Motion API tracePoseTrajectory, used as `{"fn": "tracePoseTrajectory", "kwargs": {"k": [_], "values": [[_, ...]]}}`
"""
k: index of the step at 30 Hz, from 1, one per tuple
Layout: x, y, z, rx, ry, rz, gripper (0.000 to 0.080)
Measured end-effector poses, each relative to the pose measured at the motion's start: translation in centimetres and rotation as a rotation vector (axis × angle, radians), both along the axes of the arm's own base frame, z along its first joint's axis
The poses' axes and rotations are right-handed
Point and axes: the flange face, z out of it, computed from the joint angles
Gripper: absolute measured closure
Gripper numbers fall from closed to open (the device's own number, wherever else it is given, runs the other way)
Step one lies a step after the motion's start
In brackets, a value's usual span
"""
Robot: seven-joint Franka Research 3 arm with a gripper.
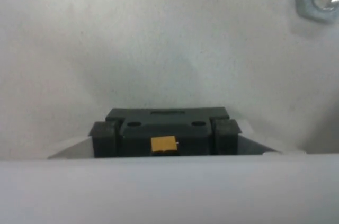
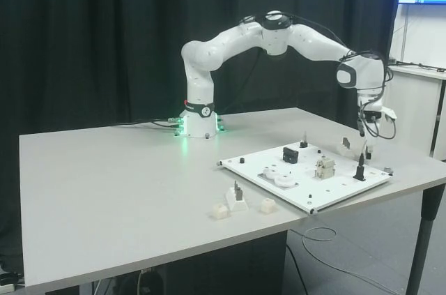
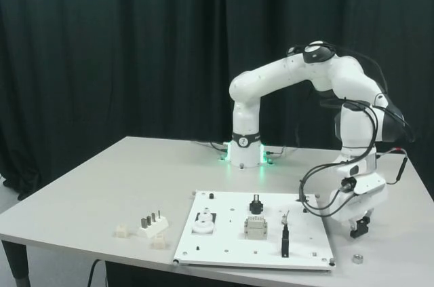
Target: Insert D-SUB.
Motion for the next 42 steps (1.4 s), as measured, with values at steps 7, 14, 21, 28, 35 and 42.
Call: {"fn": "tracePoseTrajectory", "kwargs": {"k": [7, 14, 21, 28, 35, 42], "values": [[0.2, 0.1, 1.6, -0.002, -0.005, 0.002, 0.0424], [0.4, 0.0, 2.4, -0.001, -0.009, -0.002, 0.0424], [0.6, -0.2, 2.9, 0.000, -0.011, -0.012, 0.0425], [0.9, -0.4, 3.5, 0.000, -0.018, -0.017, 0.0425], [1.3, -0.8, 4.3, 0.001, -0.031, -0.031, 0.0425], [2.1, -1.8, 5.7, 0.003, -0.051, -0.098, 0.0425]]}}
